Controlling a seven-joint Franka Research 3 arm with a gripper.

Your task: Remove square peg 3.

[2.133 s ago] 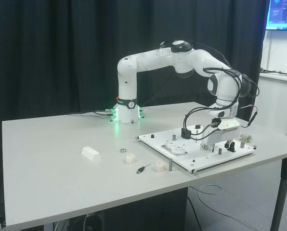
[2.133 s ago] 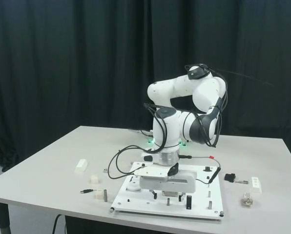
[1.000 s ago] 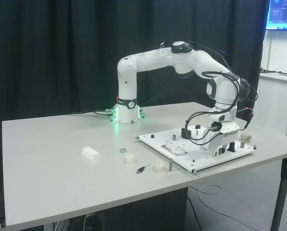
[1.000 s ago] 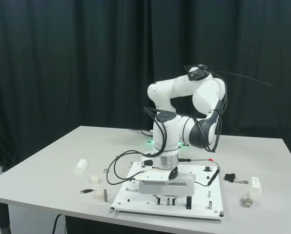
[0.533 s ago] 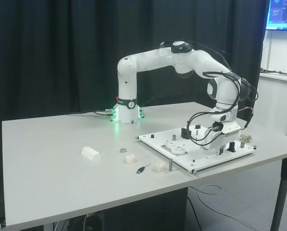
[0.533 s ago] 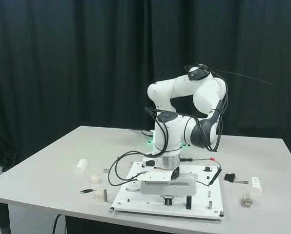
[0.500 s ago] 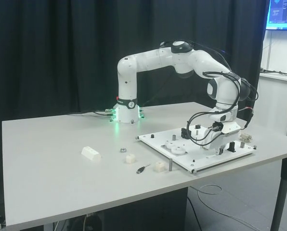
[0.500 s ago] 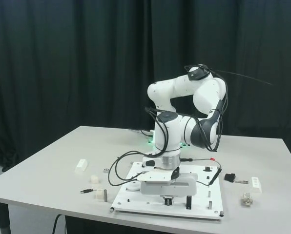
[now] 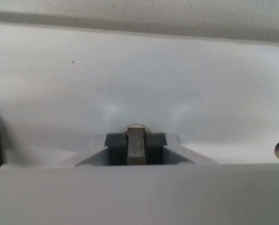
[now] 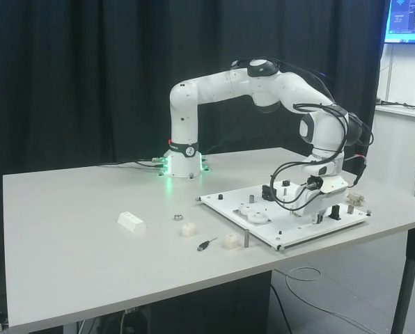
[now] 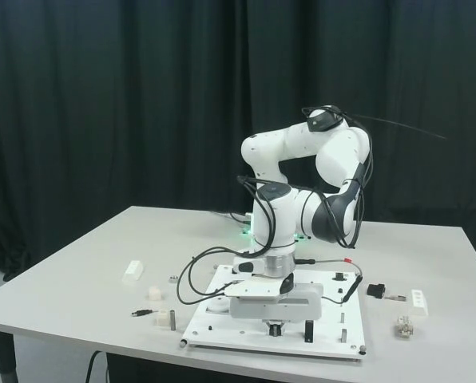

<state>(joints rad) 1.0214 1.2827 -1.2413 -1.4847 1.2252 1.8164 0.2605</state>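
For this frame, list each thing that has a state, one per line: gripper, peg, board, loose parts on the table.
gripper: down at the board, shut on the square peg.
square peg: upright, clamped between the black fingers.
white board: flat on the grey table, near its front edge.
white block: lying loose on the table, apart from the board.
arm base light: lit green.

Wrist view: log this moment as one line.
gripper: shut on peg | peg: upright between fingers | board: white, beneath
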